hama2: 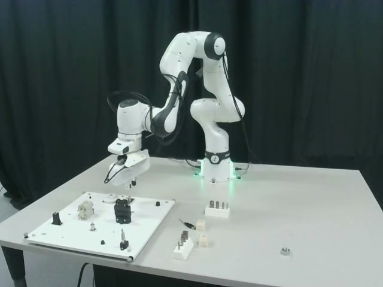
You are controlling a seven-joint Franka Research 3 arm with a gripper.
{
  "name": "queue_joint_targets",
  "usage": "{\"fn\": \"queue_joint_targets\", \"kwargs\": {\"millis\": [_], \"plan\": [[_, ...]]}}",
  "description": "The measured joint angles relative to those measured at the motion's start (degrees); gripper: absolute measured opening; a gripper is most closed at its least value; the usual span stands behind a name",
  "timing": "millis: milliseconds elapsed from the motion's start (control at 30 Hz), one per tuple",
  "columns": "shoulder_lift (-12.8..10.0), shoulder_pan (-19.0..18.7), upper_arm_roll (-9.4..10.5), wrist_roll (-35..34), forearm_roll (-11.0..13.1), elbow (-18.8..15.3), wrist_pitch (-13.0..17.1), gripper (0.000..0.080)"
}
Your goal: Insert small gear.
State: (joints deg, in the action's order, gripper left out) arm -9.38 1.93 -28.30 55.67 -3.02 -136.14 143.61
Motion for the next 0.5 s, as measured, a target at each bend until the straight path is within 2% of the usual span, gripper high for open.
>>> {"fn": "queue_joint_targets", "kwargs": {"millis": [200,500], "plan": [[-0.52,0.0,-0.57,5.27,3.86,0.11,0.05,0.0191],[-1.08,0.0,-0.96,8.37,8.64,0.55,0.05,0.0191]]}}
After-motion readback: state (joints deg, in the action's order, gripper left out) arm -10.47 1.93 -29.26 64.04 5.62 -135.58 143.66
